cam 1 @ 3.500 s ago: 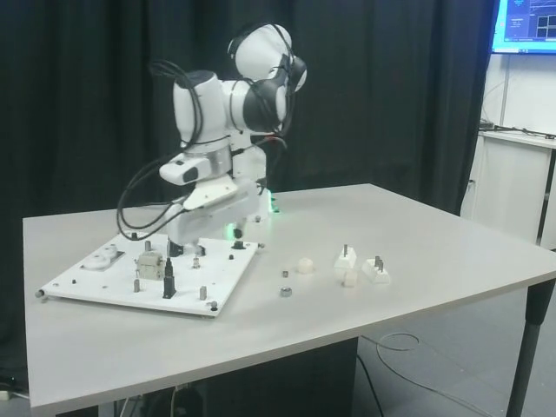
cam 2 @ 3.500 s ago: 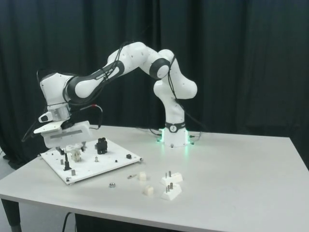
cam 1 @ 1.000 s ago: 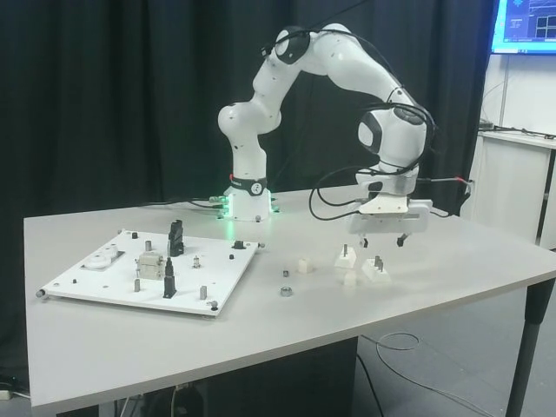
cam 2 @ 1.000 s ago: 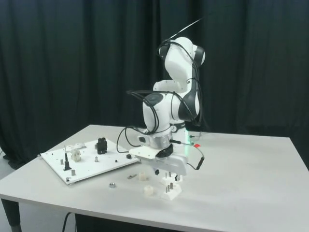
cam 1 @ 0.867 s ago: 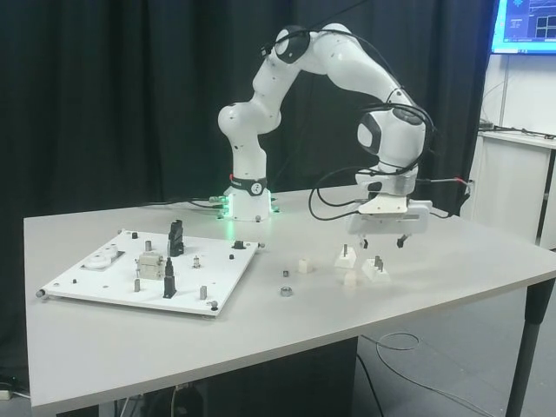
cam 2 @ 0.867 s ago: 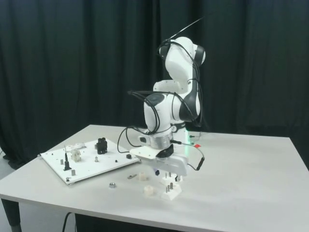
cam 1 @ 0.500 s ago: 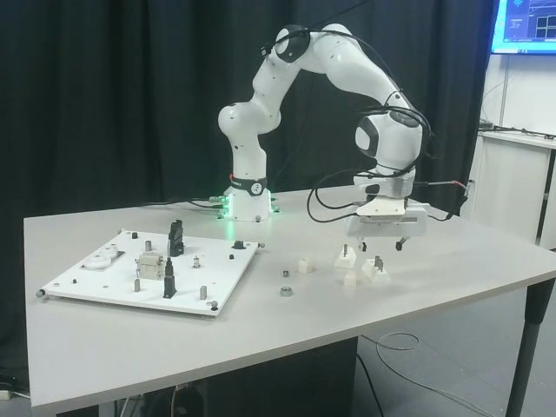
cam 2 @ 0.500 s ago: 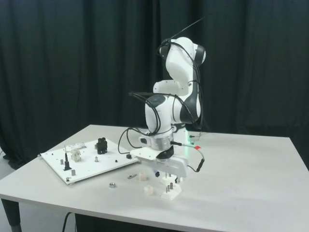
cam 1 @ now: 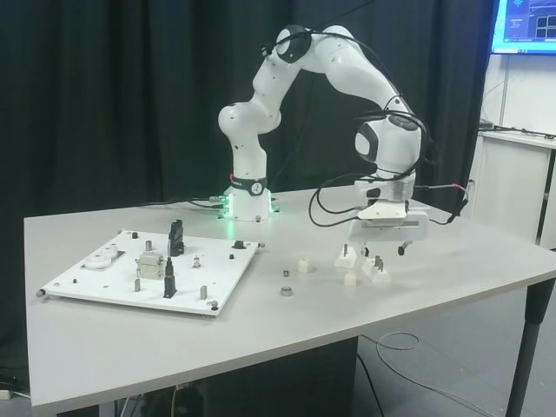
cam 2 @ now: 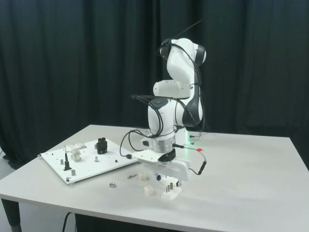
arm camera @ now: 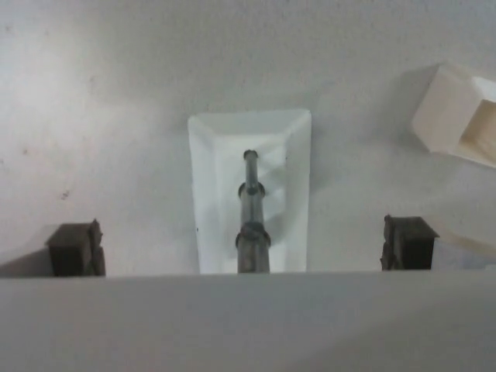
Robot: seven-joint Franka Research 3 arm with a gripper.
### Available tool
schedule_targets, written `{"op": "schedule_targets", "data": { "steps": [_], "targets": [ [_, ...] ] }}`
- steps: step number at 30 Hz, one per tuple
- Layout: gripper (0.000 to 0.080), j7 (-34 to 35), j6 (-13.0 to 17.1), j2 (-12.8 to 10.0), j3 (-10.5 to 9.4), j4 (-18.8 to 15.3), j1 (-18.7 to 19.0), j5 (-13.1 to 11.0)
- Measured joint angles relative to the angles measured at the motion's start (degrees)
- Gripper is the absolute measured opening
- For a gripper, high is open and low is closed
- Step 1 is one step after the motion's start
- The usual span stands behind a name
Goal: Pick round peg 2.
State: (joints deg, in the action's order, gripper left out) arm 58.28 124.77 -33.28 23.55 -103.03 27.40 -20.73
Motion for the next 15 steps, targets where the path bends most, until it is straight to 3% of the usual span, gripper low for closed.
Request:
{"op": "schedule_targets", "data": {
  "steps": [15],
  "targets": [
    [0.08, 0.06, 3.74, 0.0, -0.6, -2.01, 0.0, 0.0]
  ]
}}
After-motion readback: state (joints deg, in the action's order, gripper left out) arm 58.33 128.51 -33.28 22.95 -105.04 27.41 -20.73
